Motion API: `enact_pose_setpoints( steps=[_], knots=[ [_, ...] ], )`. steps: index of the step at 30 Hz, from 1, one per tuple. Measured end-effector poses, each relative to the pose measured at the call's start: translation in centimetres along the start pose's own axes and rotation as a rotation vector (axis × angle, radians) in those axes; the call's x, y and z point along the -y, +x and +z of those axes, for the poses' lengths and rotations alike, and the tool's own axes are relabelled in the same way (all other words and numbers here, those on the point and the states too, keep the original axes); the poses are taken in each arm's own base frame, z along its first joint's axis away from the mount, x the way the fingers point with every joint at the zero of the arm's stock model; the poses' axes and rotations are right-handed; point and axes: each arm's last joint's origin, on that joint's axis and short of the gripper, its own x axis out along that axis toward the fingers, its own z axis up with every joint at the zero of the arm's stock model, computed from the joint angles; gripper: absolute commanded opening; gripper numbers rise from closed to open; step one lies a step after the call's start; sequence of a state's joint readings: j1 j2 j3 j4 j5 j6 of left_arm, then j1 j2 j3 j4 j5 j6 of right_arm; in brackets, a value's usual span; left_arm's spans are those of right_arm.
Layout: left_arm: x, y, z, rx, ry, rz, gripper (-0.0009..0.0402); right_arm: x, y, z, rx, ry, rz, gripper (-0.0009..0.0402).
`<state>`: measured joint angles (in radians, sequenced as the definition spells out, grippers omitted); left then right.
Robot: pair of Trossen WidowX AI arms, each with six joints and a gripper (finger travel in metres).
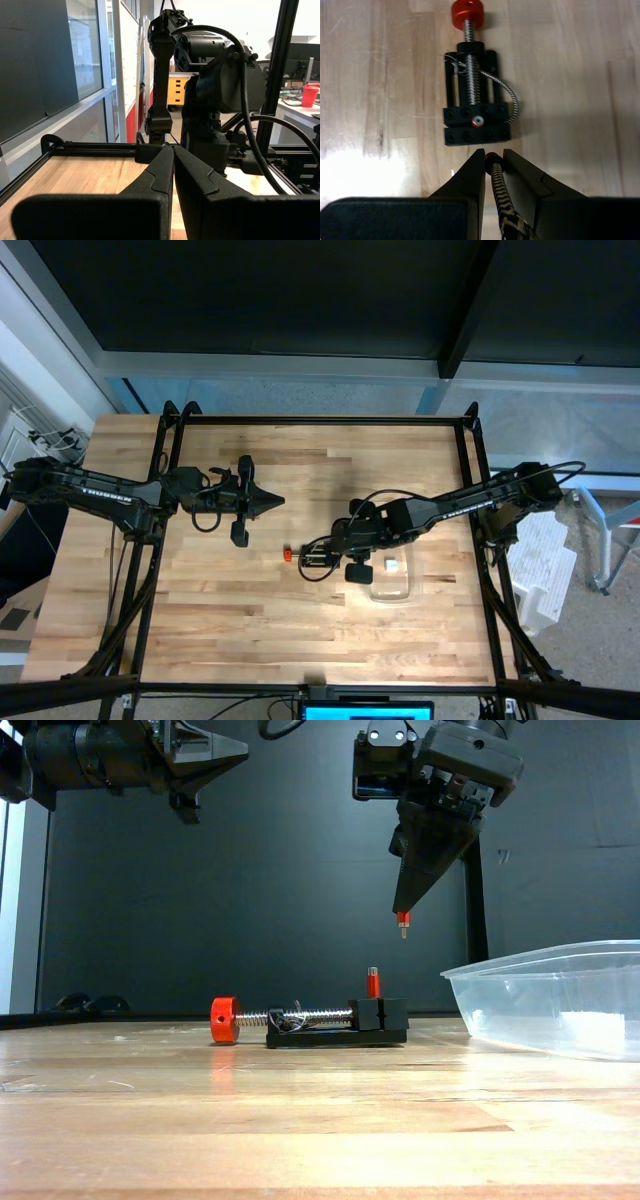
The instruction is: Pick the RCA connector and install on taskboard
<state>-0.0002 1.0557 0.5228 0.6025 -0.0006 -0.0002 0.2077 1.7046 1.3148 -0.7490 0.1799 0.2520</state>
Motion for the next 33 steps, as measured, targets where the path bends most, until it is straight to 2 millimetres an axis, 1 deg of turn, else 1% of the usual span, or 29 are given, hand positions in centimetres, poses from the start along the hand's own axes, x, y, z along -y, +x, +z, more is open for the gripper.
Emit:
enact_pose_setpoints(
  steps=[8, 25, 33],
  knots=[
    [0.0, 0.0, 0.0, 0.0, 0.0, 0.0, 0.0, -0.2, 0.9, 0.9, 0.001, 0.004, -0.002, 0.0001],
    [0.0, 0.0, 0.0, 0.0, 0.0, 0.0, 0.0, -0.7, 2.7, 1.4, 0.013, 0.008, 0.02, 0.0001],
    [0.0, 0.0, 0.0, 0.0, 0.0, 0.0, 0.0, -0.6, 2.9, 1.4, 0.008, -0.003, 0.022, 0.0]
  ],
)
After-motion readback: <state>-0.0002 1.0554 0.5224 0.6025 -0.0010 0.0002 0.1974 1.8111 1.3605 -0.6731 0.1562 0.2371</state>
